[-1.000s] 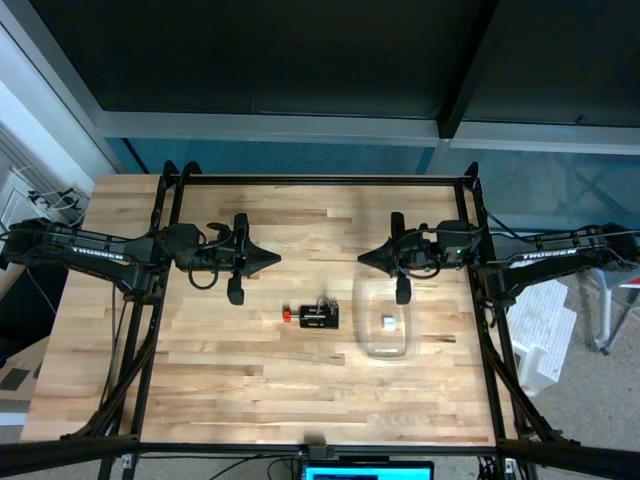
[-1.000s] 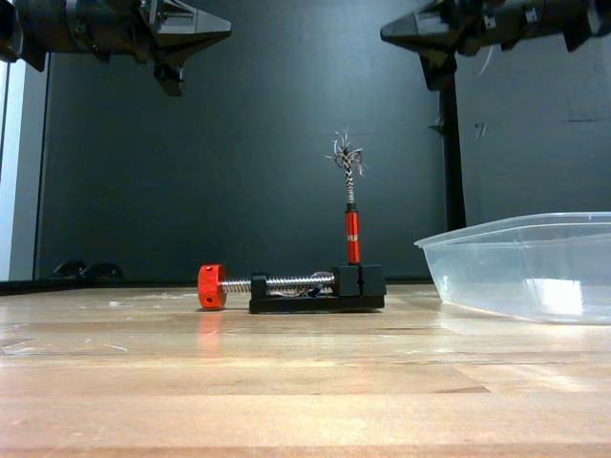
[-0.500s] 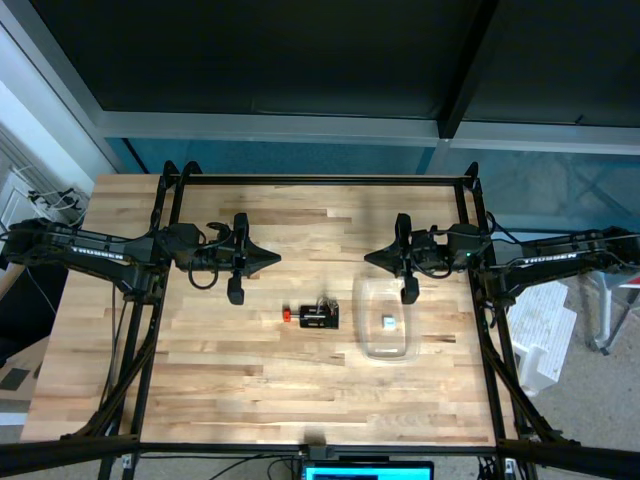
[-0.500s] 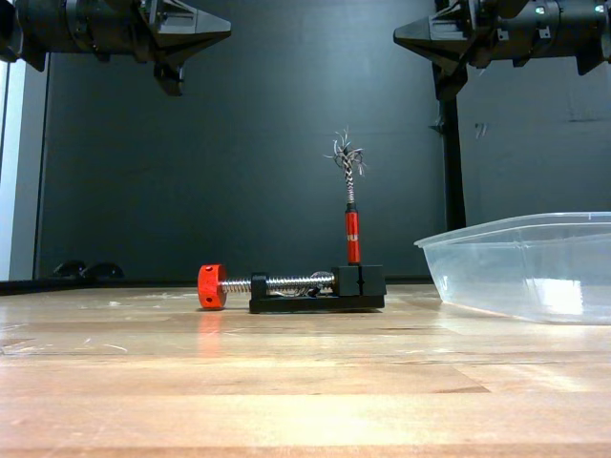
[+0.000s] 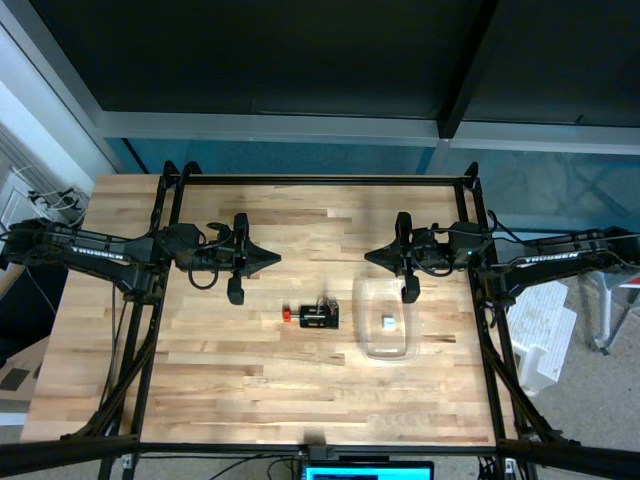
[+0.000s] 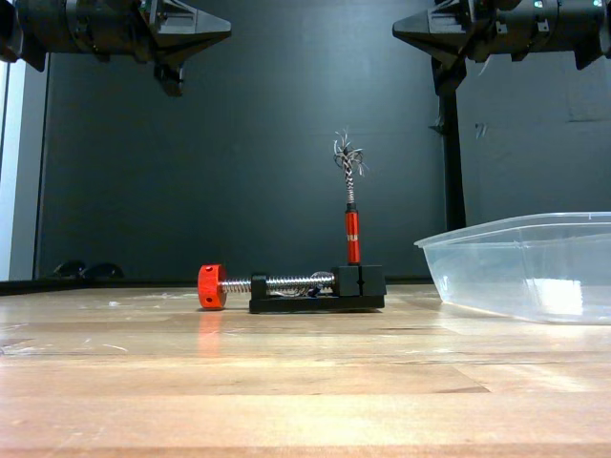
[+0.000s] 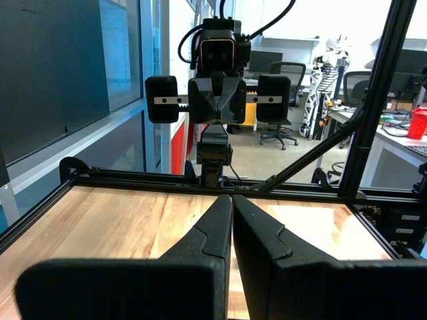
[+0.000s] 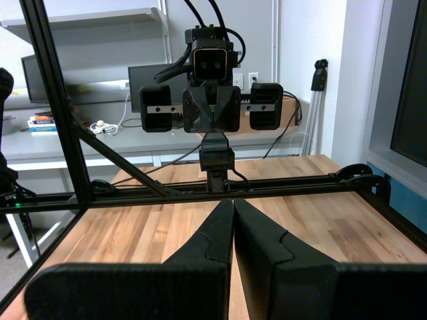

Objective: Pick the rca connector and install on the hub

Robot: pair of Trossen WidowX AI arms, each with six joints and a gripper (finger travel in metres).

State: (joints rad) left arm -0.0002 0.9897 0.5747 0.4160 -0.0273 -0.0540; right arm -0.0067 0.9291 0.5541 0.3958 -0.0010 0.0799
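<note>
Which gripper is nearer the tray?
The right gripper, shut, hovering high near the tray's far rim. The left gripper, also shut, hangs high on the far side of the hub.

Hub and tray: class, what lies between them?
Bare wood only, in the high view, between hub and tray. Left hand and right hand hover shut farther back.
</note>
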